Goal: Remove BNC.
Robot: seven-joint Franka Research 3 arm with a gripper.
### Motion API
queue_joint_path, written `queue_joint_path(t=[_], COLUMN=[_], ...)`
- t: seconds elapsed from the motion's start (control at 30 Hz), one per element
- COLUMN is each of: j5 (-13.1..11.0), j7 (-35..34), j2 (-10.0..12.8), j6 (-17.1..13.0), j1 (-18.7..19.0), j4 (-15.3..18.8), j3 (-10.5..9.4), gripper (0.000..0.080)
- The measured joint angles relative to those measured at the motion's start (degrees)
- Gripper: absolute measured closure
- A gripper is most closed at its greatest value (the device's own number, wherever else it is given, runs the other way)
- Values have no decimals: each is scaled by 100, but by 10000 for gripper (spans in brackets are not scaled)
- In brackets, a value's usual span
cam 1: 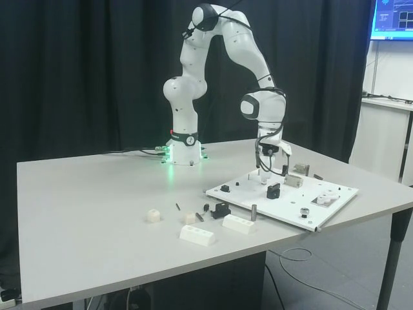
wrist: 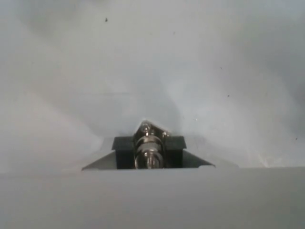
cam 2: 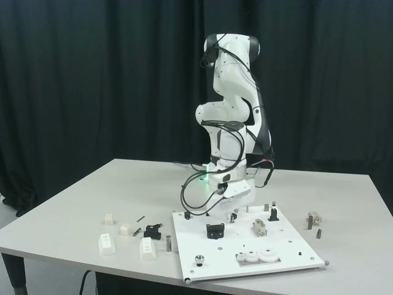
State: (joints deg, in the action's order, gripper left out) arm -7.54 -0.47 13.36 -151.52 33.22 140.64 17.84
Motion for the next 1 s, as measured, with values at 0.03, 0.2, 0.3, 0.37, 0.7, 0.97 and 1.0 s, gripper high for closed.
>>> queue_joint_path(t=[0.03,0.2,0.3,0.37,0.7,0.97,1.0], j5=[0,0,0,0,0,0,0], j7=[85,547,695,779,1288,1594,1623], j2=[0,1,3,4,5,5,5], j6=[3,6,6,6,37,55,56], j1=[-1,-8,-13,-15,-20,-22,-22], j4=[-1,-2,-3,-3,-17,-24,-25], j3=[-1,-3,-7,-8,-10,-11,-11], gripper=[681,681,681,681,681,681,681])
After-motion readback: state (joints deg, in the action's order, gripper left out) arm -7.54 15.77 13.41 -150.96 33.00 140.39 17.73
